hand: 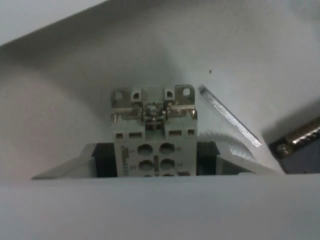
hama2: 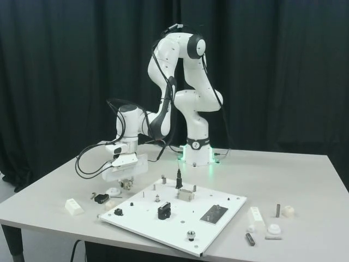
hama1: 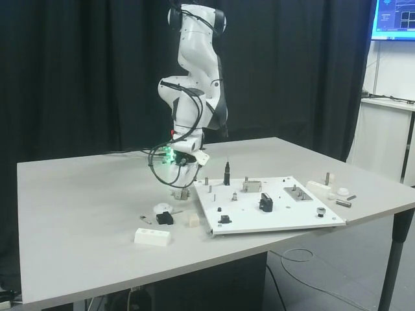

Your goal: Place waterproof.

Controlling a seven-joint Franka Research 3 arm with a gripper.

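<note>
1. Looking down past the fingertips in the wrist view, we see the waterproof connector, a grey block with round sockets on its face and metal tabs along one end, standing between the two fingers of the gripper.
2. We read the fingers as clamped on the connector, one black pad pressed against each side of it.
3. From the first room view we place the gripper low over the grey table, just left of the white board, with the connector at its tip close to the tabletop; we cannot tell whether it touches.
4. In the second room view the gripper hangs beside the far left edge of the white board.
5. Near the gripper on the table we see a small black part, a white block at the near left, and a thin metal strip lying flat beside the connector.
6. On the board stand a black clip, a metal bracket and a grey plate.
7. Right of the board lie several small white pieces.
</note>
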